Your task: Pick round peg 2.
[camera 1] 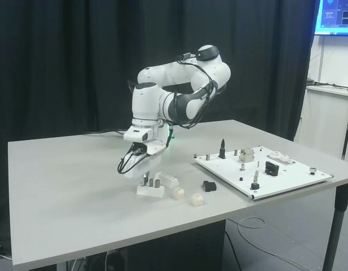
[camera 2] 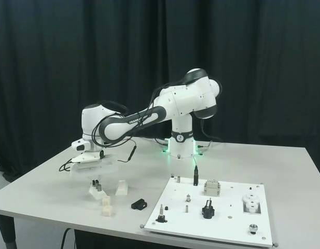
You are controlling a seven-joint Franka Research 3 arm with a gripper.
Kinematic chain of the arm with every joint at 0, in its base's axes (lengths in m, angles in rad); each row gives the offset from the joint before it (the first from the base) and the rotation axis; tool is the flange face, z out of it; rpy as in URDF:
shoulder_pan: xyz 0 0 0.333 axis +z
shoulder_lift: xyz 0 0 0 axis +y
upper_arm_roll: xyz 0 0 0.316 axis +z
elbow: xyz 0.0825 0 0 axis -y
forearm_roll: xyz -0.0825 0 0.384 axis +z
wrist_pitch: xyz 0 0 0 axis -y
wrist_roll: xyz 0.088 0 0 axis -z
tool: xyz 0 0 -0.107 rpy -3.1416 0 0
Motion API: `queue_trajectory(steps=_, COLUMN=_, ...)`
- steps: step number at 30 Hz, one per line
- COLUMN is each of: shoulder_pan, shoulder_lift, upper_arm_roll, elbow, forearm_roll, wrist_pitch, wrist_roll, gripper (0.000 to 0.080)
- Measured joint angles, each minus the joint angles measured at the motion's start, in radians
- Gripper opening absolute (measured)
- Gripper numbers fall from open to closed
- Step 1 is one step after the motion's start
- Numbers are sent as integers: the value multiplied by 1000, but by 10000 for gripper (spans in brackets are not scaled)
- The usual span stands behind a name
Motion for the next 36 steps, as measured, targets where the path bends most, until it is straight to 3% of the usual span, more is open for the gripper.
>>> queue_trajectory(steps=10, shoulder_pan=14, shoulder_lift=-1, upper_arm_roll=-24, elbow=-16, forearm_roll=0, wrist_pitch=-26, wrist_roll=15, gripper=73)
queue_trajectory(steps=36, shoulder_pan=82, shoulder_lift=-1, upper_arm_roll=-131, elbow=-70, forearm_roll=-1, wrist_pitch=-114, wrist_roll=46, gripper=73)
